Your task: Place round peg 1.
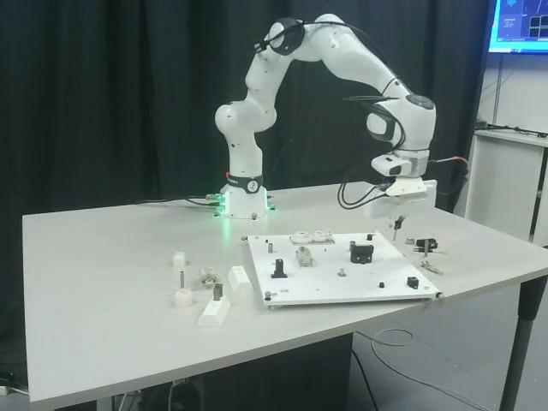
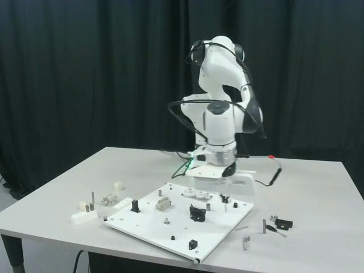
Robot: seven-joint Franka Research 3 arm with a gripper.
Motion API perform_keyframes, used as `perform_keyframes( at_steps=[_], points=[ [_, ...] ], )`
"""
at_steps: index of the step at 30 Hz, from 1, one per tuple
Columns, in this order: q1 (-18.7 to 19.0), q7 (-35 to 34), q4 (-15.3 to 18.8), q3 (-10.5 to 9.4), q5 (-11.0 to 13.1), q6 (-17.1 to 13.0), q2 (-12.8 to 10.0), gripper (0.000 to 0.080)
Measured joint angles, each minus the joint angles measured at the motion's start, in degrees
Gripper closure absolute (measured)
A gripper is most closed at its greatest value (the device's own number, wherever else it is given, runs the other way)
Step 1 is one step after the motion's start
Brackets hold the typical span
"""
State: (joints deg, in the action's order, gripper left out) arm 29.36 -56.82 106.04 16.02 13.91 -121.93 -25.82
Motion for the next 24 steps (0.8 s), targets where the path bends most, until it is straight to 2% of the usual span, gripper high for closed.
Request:
perform_keyframes(
  at_steps=[7,14,24],
  points=[
    [4.0,-5.1,1.5,0.01,-0.3,-0.7,0.8,0.0771],
    [7.8,-10.2,2.9,0.01,-1.2,-2.9,1.0,0.0771],
    [11.7,-17.2,4.9,0.03,-4.0,-6.0,1.0,0.0771]
  ],
)
